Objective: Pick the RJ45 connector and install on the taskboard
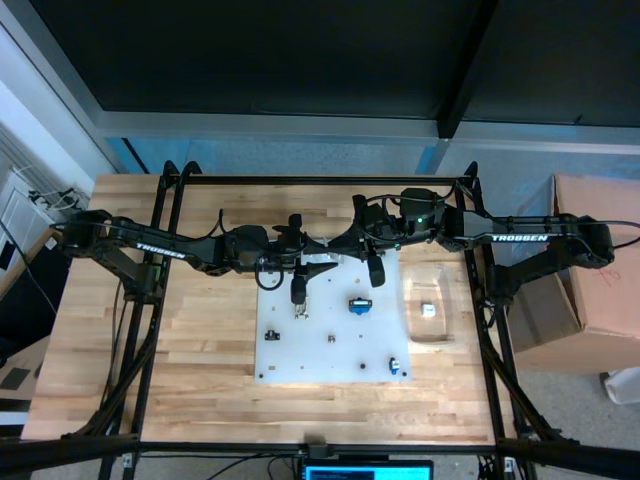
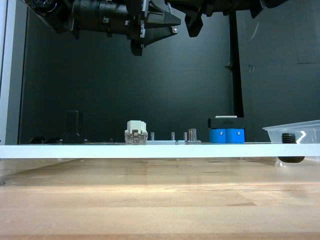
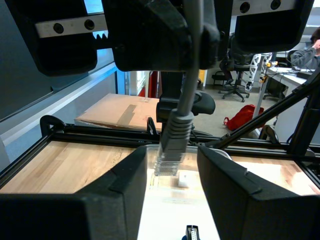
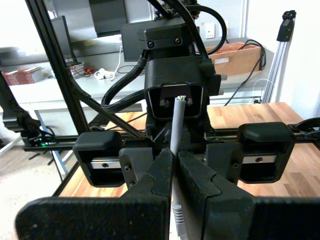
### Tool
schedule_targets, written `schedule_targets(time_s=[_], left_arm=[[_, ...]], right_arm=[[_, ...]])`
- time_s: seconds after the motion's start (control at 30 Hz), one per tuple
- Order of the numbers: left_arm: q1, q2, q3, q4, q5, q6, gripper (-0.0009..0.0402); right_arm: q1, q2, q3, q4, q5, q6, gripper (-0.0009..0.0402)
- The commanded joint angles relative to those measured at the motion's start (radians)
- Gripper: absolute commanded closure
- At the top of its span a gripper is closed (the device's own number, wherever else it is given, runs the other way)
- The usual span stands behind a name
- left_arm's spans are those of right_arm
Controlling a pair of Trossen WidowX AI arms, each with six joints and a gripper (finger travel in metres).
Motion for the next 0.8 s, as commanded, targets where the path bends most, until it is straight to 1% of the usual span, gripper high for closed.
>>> schedule_targets(time_s=[0.03, 0.4, 0.47, 0.53, 0.6, 0.7, 0.77, 0.8], left_arm=[[0.000, -0.001, 0.000, 0.000, -0.001, 0.000, 0.0292], [0.001, 0.000, 0.000, -0.001, -0.002, 0.003, 0.0387], [0.001, 0.000, 0.000, -0.001, -0.002, 0.004, 0.0396], [0.001, 0.000, 0.000, -0.001, -0.006, 0.004, 0.0390], [0.001, 0.000, 0.000, -0.001, -0.006, 0.006, 0.0386], [0.001, -0.001, 0.000, -0.001, -0.014, 0.008, 0.0386], [0.001, -0.001, 0.000, -0.003, -0.030, 0.009, 0.0388], [0.000, -0.001, 0.000, -0.003, -0.037, 0.009, 0.0389]], right_arm=[[0.000, -0.001, 0.000, -0.002, 0.015, -0.002, 0.0393], [0.001, -0.001, 0.000, -0.004, 0.014, -0.001, 0.0393], [0.001, -0.001, 0.000, -0.004, 0.015, -0.002, 0.0393], [0.001, -0.001, 0.000, -0.004, 0.014, -0.002, 0.0385], [0.001, -0.001, 0.000, -0.005, 0.015, -0.001, 0.0366], [0.001, -0.001, 0.000, -0.009, 0.021, 0.015, 0.0322], [0.001, -0.001, 0.000, -0.013, 0.052, 0.045, 0.0288], [0.001, -0.003, 0.000, -0.021, 0.078, 0.057, 0.0272]])
